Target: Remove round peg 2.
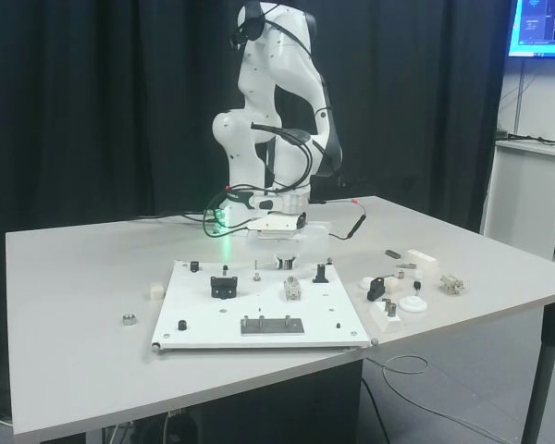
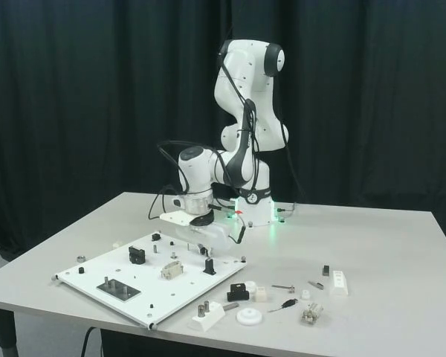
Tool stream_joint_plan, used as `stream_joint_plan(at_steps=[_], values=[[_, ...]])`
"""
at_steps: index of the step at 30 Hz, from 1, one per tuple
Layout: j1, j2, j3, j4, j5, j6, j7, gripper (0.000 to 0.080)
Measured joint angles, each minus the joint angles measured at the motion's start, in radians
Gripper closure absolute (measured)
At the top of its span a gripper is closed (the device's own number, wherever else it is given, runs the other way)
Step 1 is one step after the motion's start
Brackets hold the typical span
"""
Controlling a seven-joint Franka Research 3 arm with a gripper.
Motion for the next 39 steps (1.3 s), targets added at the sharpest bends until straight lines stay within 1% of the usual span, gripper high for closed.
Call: stream_joint_plan(at_steps=[1,5,6,25,39], values=[[0.000,0.000,0.000,0.000,0.001,0.000,0.000,0.0648],[0.000,0.001,0.002,0.002,0.013,0.001,0.000,0.0648],[-0.001,0.001,0.002,0.002,0.013,0.001,-0.001,0.0736],[-0.002,0.000,0.002,0.003,0.014,-0.002,-0.019,0.0736],[-0.003,-0.018,-0.010,0.009,0.014,-0.033,-0.028,0.0738]])
